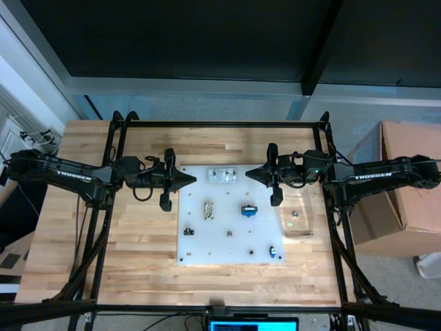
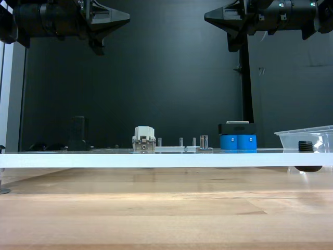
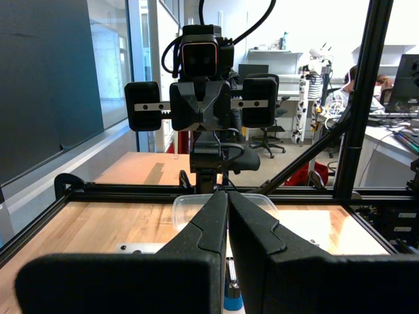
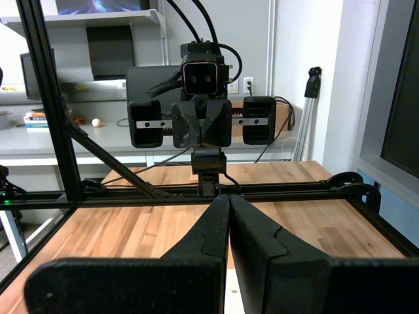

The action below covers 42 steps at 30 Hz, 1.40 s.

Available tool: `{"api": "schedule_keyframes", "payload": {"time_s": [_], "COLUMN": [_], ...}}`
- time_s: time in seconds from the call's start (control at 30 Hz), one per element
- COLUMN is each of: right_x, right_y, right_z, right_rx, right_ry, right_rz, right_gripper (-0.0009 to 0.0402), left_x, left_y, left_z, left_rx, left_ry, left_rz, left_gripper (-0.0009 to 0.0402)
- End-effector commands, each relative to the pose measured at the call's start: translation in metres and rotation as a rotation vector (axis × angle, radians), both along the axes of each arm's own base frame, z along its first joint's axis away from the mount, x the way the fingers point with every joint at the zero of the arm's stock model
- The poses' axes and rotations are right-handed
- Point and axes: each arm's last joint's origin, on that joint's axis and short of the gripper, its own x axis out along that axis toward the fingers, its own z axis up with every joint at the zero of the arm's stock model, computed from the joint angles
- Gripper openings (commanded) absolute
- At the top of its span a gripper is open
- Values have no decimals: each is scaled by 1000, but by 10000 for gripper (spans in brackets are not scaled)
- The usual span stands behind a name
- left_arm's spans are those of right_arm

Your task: Pick the M12 nut and place it on its threads and fasten

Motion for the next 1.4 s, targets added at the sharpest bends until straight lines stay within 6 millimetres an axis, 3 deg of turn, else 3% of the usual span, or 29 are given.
{"api": "schedule_keyframes", "payload": {"time_s": [0.03, 0.7, 1.4], "right_x": [0, -1, -45], "right_y": [0, 1, 18], "right_z": [0, 0, -4], "right_rx": [0, 33, 92], "right_ry": [-2, 14, 683], "right_rz": [0, 31, 86], "right_gripper": [0, 0, 0], "left_x": [0, 0, 0], "left_y": [0, 0, 0], "left_z": [0, 0, 0], "left_rx": [1, 0, 0], "left_ry": [0, 0, 0], "left_rz": [0, 0, 0], "left_gripper": [0, 0, 0]}}
